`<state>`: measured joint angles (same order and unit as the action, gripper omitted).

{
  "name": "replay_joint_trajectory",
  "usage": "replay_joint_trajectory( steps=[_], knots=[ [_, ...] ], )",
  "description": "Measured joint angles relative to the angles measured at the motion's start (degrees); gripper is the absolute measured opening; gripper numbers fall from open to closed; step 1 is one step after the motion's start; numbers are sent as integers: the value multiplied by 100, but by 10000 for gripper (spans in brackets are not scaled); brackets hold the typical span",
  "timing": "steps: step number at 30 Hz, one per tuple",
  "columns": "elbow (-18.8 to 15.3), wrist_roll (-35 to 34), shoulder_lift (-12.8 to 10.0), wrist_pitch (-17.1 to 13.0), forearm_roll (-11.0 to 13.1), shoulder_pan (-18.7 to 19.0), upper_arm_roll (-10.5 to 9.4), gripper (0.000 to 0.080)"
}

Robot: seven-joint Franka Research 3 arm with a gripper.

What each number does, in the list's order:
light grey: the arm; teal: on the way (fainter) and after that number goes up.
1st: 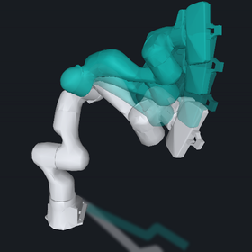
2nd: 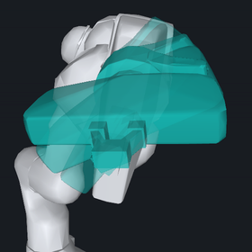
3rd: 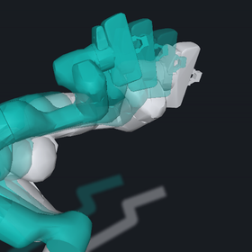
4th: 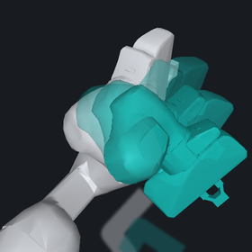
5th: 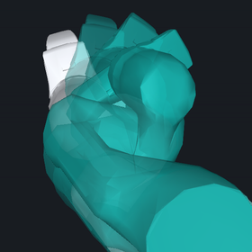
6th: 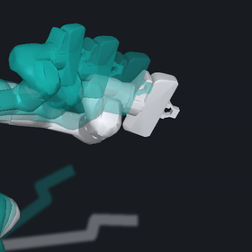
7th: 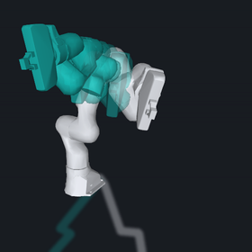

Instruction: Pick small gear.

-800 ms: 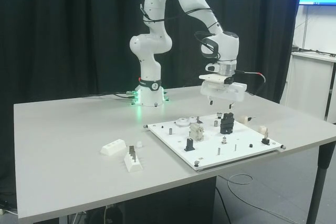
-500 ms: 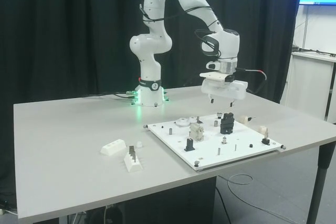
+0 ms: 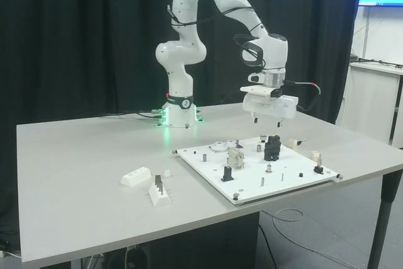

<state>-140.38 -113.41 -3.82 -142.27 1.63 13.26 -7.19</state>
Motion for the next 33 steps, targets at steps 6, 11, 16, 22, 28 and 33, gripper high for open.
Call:
replay_joint_trajectory(
  steps=[6, 11, 16, 22, 28, 33],
  knots=[
    [6, -81, 23, -6, 1, 0, 0, 800],
    [6, -104, 59, -7, 1, 0, 0, 800],
    [6, -103, 79, -7, 1, 0, 0, 800],
    [6, -103, 117, -16, 7, 0, 0, 800],
    [6, -85, 172, -23, 65, 0, -17, 800],
    [6, -85, 218, -23, 114, 0, -41, 800]
  ],
)
